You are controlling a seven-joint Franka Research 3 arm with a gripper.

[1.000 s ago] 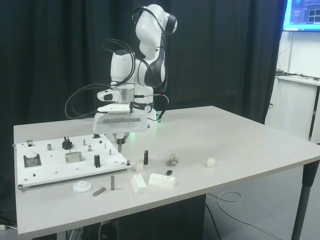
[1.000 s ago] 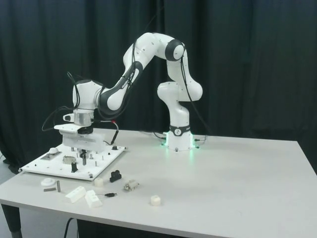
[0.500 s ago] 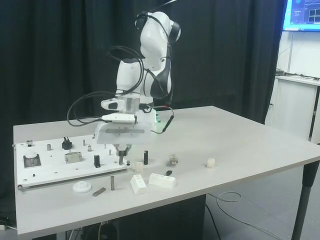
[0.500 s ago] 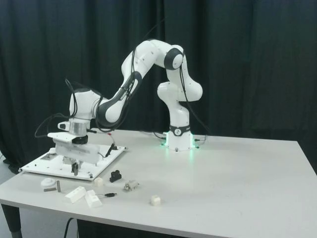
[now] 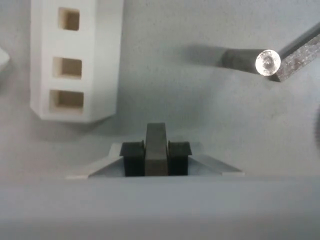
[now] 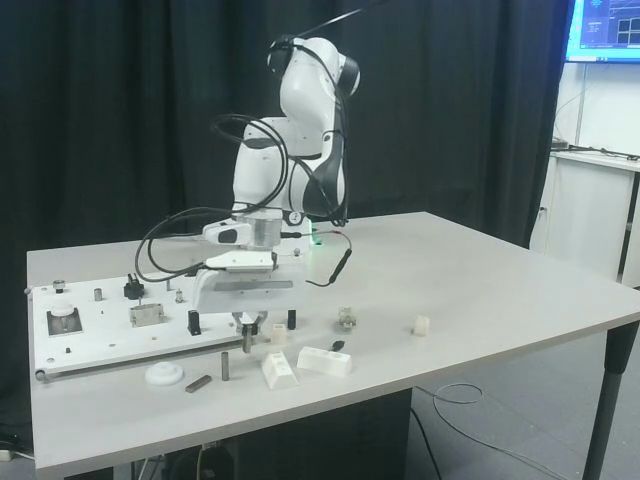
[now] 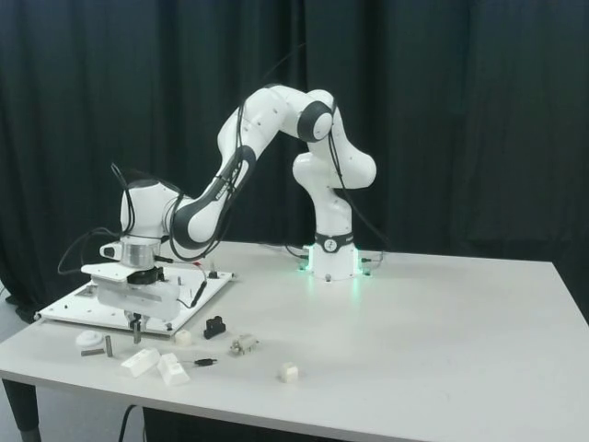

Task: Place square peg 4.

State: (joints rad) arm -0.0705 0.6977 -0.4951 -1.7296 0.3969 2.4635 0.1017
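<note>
A dark grey square peg (image 5: 155, 142) stands upright between my black fingers (image 5: 132, 155); my gripper (image 5: 155, 159) is shut on it. It hangs low over the grey table near the front edge (image 6: 248, 340) (image 7: 136, 330). Beside it lies a white block (image 5: 75, 60) with three square holes showing, seen also in the room views (image 6: 279, 369) (image 7: 140, 361). The peg is apart from the block and above bare table.
A round peg (image 5: 267, 62) (image 6: 226, 366) stands upright close by, with a grey bar (image 6: 198, 382) lying beside it. The white assembly board (image 6: 100, 340) lies behind. A second white block (image 6: 324, 360), a white disc (image 6: 163, 375) and small parts (image 6: 347, 320) lie around.
The arm has swung from above the white board out toward the table's front edge and come down, carrying the peg to a spot between the standing round peg and the white block.
</note>
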